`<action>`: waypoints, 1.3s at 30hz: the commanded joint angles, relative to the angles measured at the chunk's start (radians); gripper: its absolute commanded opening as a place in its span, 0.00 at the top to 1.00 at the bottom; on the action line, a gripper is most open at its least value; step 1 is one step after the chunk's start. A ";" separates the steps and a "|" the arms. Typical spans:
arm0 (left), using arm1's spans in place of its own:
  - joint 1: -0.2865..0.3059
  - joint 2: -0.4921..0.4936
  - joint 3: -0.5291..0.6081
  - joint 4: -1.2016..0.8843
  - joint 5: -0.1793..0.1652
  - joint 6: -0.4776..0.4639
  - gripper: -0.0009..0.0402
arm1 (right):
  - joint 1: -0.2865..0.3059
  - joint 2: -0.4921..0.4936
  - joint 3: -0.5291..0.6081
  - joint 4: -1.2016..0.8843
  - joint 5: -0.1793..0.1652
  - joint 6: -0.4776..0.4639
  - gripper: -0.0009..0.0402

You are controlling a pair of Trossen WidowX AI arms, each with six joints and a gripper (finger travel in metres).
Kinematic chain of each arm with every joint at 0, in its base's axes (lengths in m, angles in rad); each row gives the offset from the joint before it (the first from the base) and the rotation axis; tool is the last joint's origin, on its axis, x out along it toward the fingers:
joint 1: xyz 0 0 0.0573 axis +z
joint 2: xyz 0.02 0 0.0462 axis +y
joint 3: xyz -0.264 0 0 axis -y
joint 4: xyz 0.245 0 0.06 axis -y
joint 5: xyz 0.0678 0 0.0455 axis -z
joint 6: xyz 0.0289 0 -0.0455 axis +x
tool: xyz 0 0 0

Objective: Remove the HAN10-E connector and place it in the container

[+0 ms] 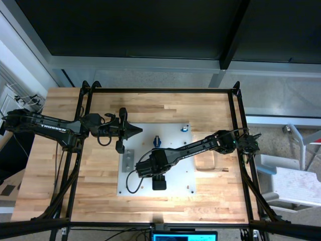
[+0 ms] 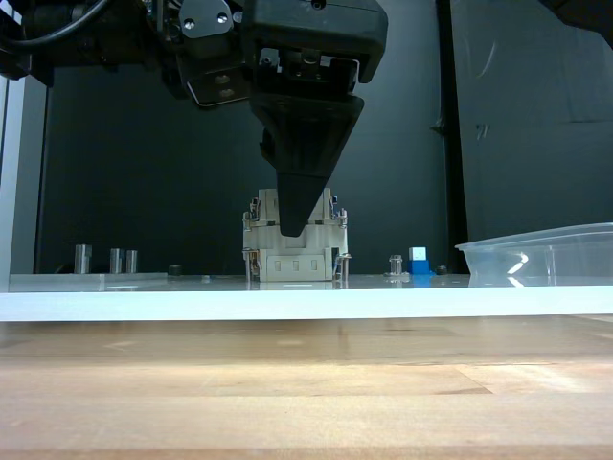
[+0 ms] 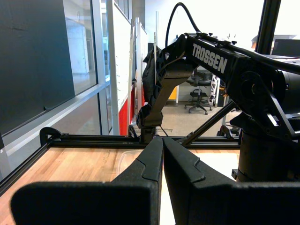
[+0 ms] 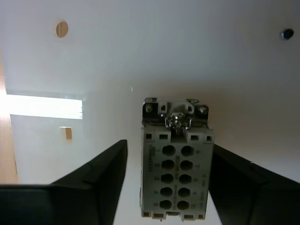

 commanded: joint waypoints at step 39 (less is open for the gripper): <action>0.000 0.000 0.000 0.000 0.000 0.000 0.98 | 0.000 -0.117 0.001 -0.063 -0.005 -0.026 0.98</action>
